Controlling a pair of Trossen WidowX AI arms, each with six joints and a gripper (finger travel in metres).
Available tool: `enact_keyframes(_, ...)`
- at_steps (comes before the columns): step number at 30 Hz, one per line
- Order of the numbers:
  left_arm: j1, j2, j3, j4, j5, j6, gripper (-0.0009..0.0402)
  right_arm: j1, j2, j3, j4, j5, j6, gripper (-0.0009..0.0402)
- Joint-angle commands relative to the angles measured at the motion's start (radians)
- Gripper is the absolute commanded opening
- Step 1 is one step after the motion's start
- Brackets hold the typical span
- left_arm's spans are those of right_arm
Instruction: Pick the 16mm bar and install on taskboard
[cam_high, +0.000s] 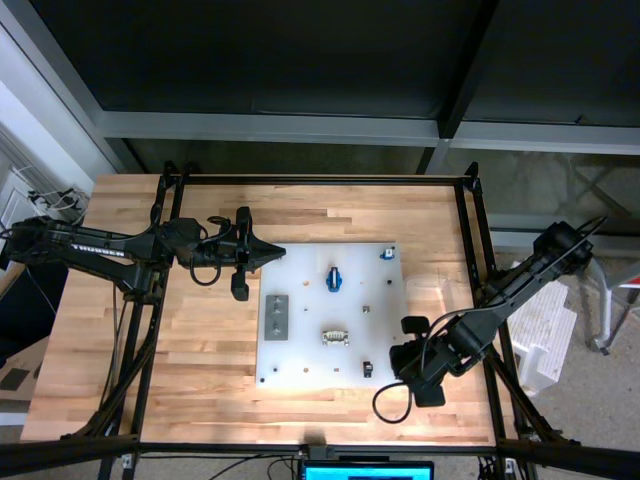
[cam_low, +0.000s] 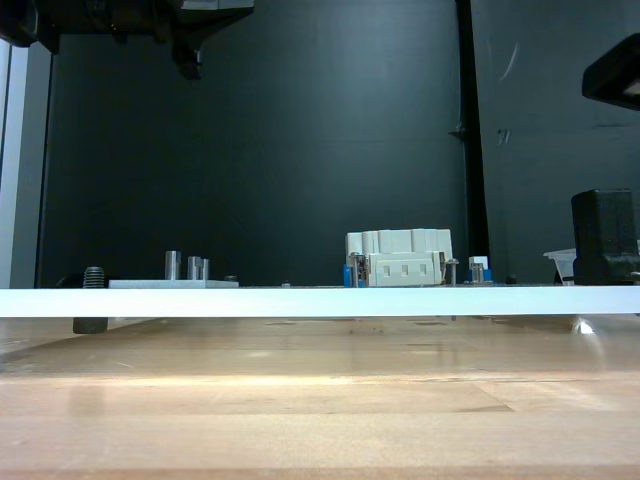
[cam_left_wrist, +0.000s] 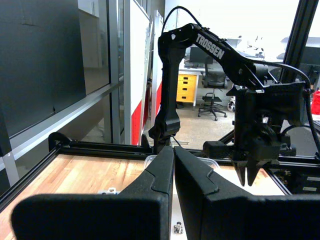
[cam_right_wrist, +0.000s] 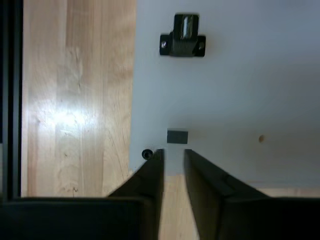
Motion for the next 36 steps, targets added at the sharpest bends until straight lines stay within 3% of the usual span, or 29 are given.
enact_keyframes(1,0.0,0.0,0.0,0.0,0.0,0.0,0.0,-0.002,-0.014,0.0,-0.005,-0.001,-0.014,-0.0001)
enact_keyframes(11,0.0,0.0,0.0,0.0,0.0,0.0,0.0,-0.046,-0.062,-0.017,-0.007,-0.008,-0.046,-0.0001)
enact_keyframes(25,0.0,0.0,0.0,0.0,0.0,0.0,0.0,-0.315,-0.26,-0.072,0.106,0.037,-0.286,0.0)
enact_keyframes(33,0.0,0.0,0.0,0.0,0.0,0.0,0.0,-0.499,-0.346,-0.073,0.205,0.007,-0.446,0.0)
enact_keyframes(36,0.0,0.0,0.0,0.0,0.0,0.0,0.0,-0.554,-0.37,-0.073,0.296,-0.055,-0.5,0.0)
